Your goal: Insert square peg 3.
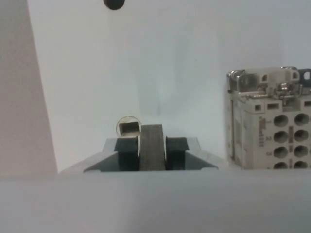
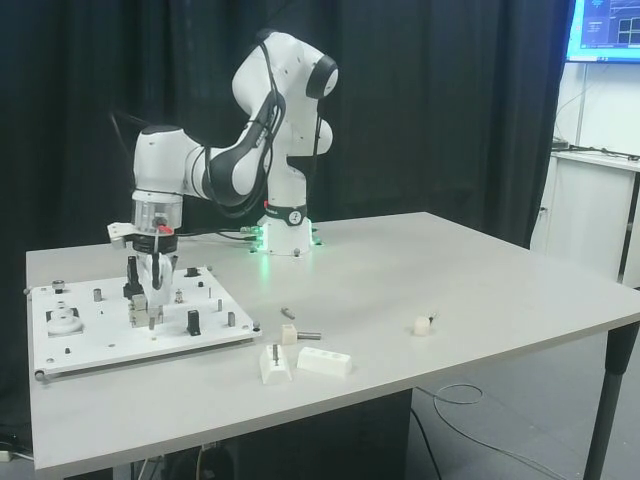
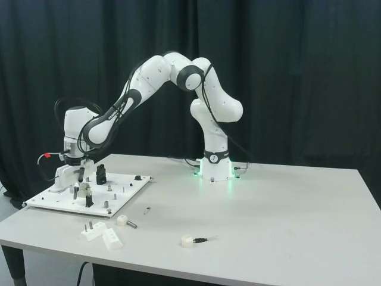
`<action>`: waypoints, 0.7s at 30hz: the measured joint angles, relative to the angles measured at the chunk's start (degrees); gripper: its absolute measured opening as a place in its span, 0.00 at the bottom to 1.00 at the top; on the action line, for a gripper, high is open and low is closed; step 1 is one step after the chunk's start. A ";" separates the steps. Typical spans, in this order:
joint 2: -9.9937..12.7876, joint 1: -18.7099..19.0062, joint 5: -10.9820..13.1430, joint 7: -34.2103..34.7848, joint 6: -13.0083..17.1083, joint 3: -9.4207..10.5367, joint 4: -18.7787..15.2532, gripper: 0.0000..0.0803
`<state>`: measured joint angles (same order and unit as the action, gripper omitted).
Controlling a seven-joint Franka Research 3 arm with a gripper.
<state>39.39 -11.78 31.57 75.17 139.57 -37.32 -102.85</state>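
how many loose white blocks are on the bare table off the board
4: two side by side near the front edge, one small behind them, one alone further right. None seem hidden.

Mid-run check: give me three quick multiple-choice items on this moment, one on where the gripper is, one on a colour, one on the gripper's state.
1. Where is the gripper?
A. Over the white board
B. Beside the arm's base
C. Above the loose parts near the table's front edge

2. What colour is the light at the arm's base?
A. White
B. Green
C. None lit

3. What is the gripper's state?
A. Wide open, nothing between the fingers
B. Shut on a dark square peg
C. Out of all views

Answers:
1. A: both room views show the gripper low over the white board, far from the base and the loose white blocks.
2. B: a green glow rings the foot of the arm.
3. B: the wrist view shows the square peg clamped between the fingers, next to a square hole.
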 joint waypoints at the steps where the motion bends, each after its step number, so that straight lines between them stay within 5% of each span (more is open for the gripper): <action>1: 0.03 0.00 0.00 0.00 0.09 0.05 0.00 0.14; 21: 0.52 0.00 0.00 -0.98 1.43 0.76 0.00 0.14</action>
<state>39.91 -11.78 31.57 74.19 141.00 -36.56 -102.84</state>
